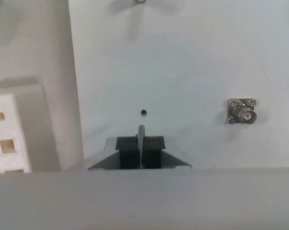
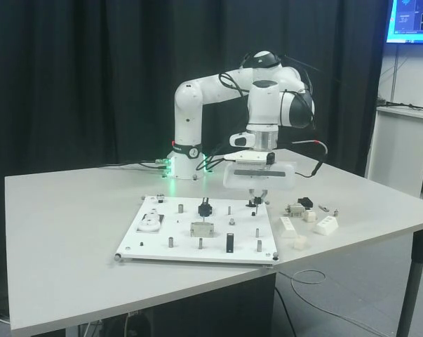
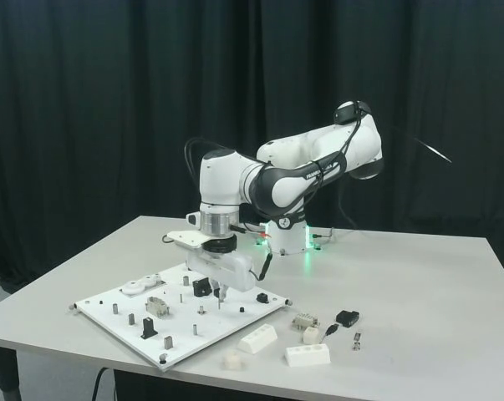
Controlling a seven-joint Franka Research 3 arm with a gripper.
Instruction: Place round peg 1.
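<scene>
My gripper point(image 1: 141, 152) is shut on a thin grey round peg point(image 1: 141, 134), whose tip sticks out below the black fingers point(image 1: 154, 152). The peg hangs a short way above the white board point(image 1: 182, 57), close to a small dark round hole point(image 1: 144, 112); the tip is apart from the hole. In the first room view the gripper point(image 2: 256, 199) hovers over the board's far right part point(image 2: 148, 247). In the second room view the gripper point(image 3: 221, 297) is low over the board point(image 3: 101, 312).
A metal connector point(image 1: 241, 111) is bolted to the board near the hole. A white block with square openings point(image 1: 7, 139) lies on the table beside the board. Several pegs, black parts and white gears point(image 2: 151, 223) stand on the board; loose white blocks point(image 2: 327, 225) lie beside it.
</scene>
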